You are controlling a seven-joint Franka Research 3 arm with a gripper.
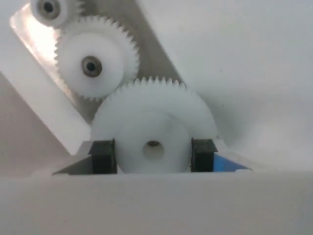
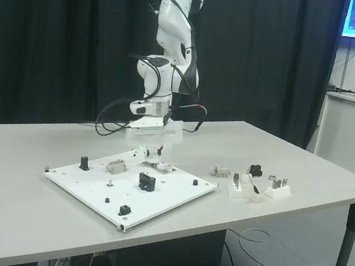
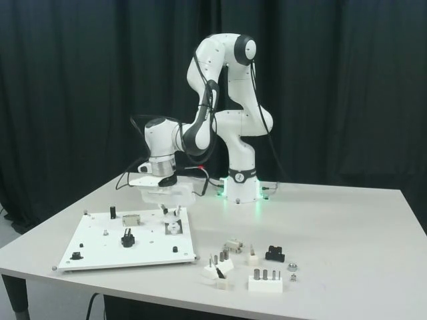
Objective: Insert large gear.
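Note:
In the wrist view the large white gear [image 1: 154, 112] sits between my two black fingertips [image 1: 103, 156], which press on either side of its raised hub. My gripper [image 1: 153, 156] is shut on it. Its teeth meet those of a medium white gear [image 1: 95, 56] mounted on a metal plate [image 1: 151, 54], and a small gear [image 1: 49, 9] sits beyond that one. In the room views the gripper [image 2: 154, 148] [image 3: 170, 210] is low over the back part of the white board [image 2: 178, 192] [image 3: 100, 257], and the gears under it are mostly hidden.
Black fixtures [image 2: 146, 181] [image 3: 126, 238] and a grey block [image 2: 114, 166] stand on the board. Beside the board on the grey table are white holders with pegs [image 2: 277, 189] [image 3: 265, 281], a black part [image 2: 255, 171] [image 3: 274, 254] and a small metal part [image 2: 221, 171].

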